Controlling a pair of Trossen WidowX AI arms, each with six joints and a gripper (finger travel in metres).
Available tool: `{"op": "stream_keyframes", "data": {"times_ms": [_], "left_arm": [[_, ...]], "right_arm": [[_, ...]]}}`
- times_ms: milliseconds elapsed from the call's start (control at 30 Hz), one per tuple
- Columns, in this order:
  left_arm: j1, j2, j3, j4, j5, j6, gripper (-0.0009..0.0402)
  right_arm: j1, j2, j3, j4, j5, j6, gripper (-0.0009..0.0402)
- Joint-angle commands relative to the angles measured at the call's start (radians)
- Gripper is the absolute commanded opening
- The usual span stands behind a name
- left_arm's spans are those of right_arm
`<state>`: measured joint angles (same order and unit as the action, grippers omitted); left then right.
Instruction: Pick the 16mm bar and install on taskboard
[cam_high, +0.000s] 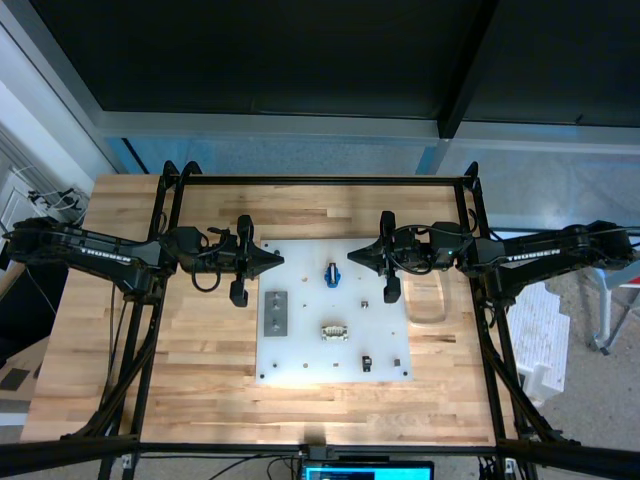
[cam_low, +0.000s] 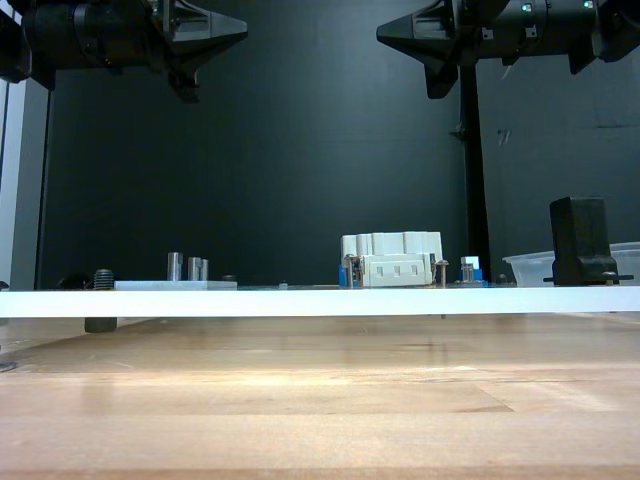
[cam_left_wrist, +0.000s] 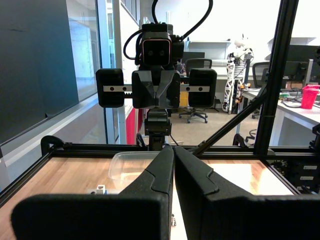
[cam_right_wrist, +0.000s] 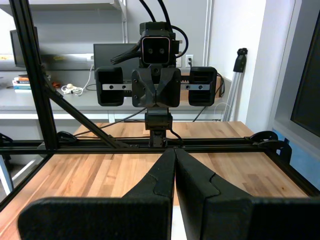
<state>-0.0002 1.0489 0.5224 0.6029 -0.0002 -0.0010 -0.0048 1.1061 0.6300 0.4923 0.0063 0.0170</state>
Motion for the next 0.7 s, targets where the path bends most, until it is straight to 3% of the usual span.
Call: {"op": "stream_keyframes", "data": {"times_ms": [33,700], "left_arm": [[0.0,0.0,0.0,0.0,0.0,0.0,0.0],[0.0,0.0,0.0,0.0,0.0,0.0,0.0]], "right_arm": [[0.001,0.001,0.0,-0.002,0.0,0.002,0.0],[0.001,0.001,0.008,0.008,0.0,-0.004,0.0]]}}
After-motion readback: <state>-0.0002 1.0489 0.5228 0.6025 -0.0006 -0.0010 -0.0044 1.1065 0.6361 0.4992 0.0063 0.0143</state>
